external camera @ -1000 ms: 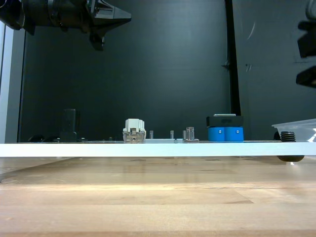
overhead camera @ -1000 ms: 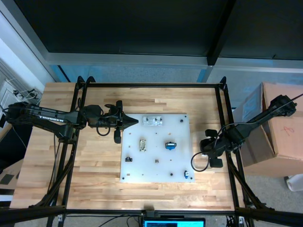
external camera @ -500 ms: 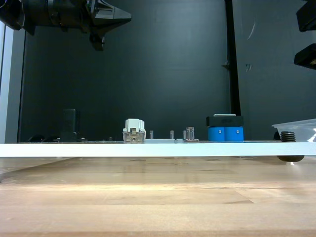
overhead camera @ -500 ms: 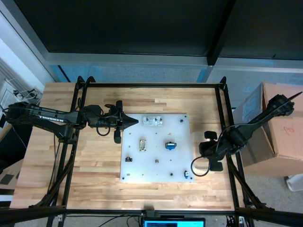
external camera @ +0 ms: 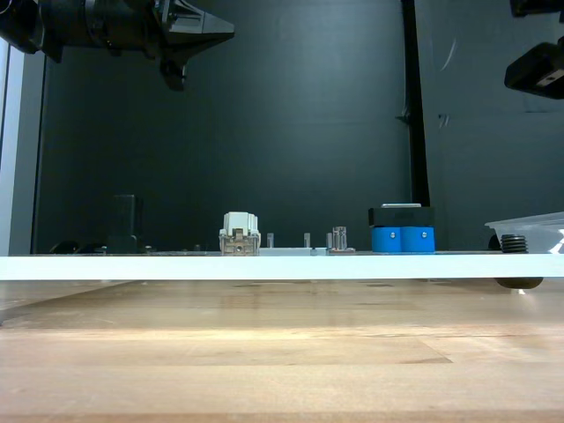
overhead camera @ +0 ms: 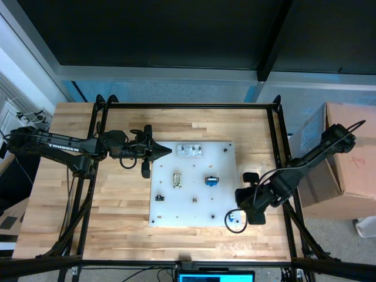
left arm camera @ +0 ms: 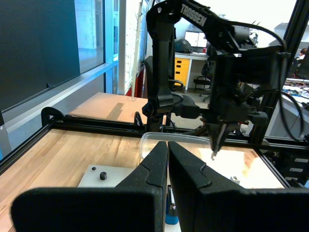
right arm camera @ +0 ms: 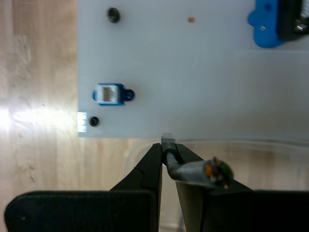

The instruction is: Pick the RJ45 connector and install on the taskboard

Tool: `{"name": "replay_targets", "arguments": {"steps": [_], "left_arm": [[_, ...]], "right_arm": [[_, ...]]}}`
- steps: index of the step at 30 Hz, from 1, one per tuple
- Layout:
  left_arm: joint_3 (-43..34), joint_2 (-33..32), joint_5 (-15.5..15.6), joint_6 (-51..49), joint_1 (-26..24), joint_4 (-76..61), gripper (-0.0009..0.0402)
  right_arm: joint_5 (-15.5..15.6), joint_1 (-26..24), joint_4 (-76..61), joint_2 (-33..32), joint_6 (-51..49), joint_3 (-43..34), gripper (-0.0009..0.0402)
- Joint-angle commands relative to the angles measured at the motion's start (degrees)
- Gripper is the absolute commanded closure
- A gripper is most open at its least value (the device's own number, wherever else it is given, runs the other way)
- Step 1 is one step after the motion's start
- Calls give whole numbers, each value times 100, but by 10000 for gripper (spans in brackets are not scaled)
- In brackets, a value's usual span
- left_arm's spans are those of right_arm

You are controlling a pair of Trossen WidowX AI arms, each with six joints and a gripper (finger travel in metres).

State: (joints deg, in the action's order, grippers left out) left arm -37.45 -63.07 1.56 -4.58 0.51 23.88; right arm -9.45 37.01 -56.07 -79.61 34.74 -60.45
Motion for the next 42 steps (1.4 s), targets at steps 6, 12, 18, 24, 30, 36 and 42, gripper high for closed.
{"name": "replay_targets", "arguments": {"steps": [6, 12, 18, 24, 30, 36, 42], "left_arm": [[0, -2, -2, 0, 2, 0, 392], [0, -2, -2, 0, 0, 0, 393], [0, -2, -2, 0, 0, 0, 393], [0, -2, -2, 0, 2, 0, 393], [0, -2, -2, 0, 0, 0, 392], [0, -2, -2, 0, 2, 0, 392], [0, -2, -2, 0, 0, 0, 392]], "right_arm": [[4, 116, 33, -546, 129, -472, 393], [4, 168, 96, -951, 129, -780, 393], [0, 210, 162, -1211, 212, -920, 393], [0, 267, 319, -1314, 236, -909, 393], [0, 299, 323, -1318, 254, -876, 393], [-7, 315, 326, -1318, 254, -837, 393], [-46, 323, 326, -1318, 249, -826, 393]]}}
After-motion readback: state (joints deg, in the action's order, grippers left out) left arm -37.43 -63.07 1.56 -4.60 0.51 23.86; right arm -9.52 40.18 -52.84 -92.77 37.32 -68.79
